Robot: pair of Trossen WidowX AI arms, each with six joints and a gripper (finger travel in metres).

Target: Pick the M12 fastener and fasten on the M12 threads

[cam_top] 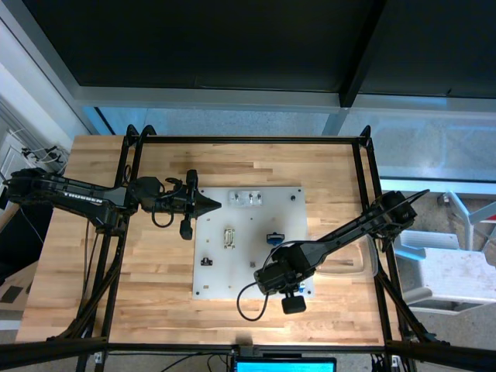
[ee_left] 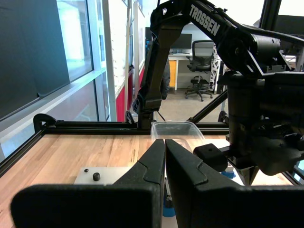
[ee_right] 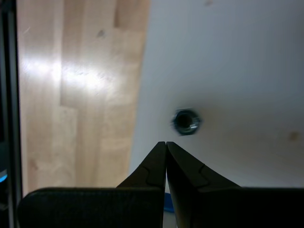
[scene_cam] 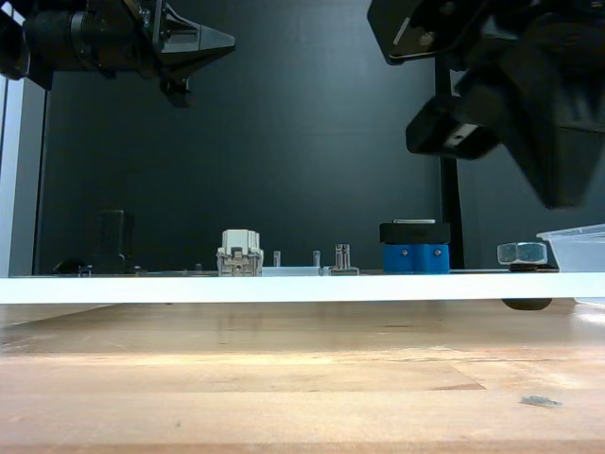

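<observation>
The M12 fastener (ee_right: 186,121) sat on the M12 threads (scene_cam: 522,268) at the board's (cam_top: 232,271) right edge. The right claw (ee_right: 166,143), pinched together and empty, hung above it. The left claw (ee_left: 165,141), also together, was over the board's left edge. A careless nudge might cross-thread the nut.

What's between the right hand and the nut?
Nothing visible. The right hand, shut and empty, hangs above the board with open air down to the nut, which sits on its stud. The left hand, shut, is over the board's far left corner.
</observation>
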